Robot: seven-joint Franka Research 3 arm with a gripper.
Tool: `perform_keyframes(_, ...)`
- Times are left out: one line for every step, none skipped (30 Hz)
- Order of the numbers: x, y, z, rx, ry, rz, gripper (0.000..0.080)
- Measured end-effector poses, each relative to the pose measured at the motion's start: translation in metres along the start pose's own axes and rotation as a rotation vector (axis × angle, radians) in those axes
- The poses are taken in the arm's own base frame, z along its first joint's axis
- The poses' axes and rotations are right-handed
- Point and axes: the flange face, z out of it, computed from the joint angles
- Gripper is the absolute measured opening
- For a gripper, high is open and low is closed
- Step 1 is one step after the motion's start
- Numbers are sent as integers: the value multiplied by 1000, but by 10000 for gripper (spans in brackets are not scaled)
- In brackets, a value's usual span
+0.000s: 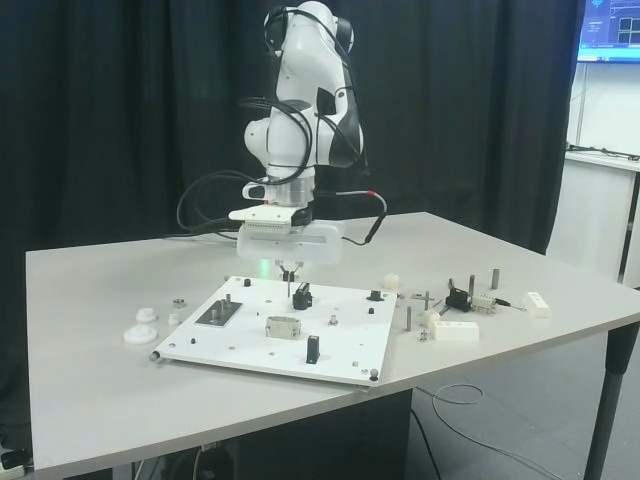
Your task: Place square peg 1.
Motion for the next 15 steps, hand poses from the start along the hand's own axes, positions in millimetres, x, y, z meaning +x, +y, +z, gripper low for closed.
perform_keyframes(0,0,0,0,0,0,35)
perform_keyframes(0,0,0,0,0,-1,35)
perform_keyframes(0,-1,0,0,0,-1,35)
perform_keyframes(-1,-1,0,1,0,-2,35)
perform_keyframes(-1,-1,-1,1,1,-2,35)
perform_keyframes(-1,-2,-1,1,1,-3,35)
perform_keyframes(-2,-2,-1,1,1,-3,35)
perform_keyframes(-3,-3,-1,2,1,-3,35)
perform_keyframes(-4,-4,-2,2,1,-3,35)
perform_keyframes(-5,-5,-2,2,1,-4,35)
perform_keyframes(-6,-6,-3,3,1,-6,35)
perform_keyframes(-7,-7,-3,3,1,-7,35)
perform_keyframes(-8,-9,-4,4,1,-8,35)
perform_keyframes(-10,-10,-5,4,1,-9,35)
perform_keyframes(-12,-12,-5,4,0,-10,35)
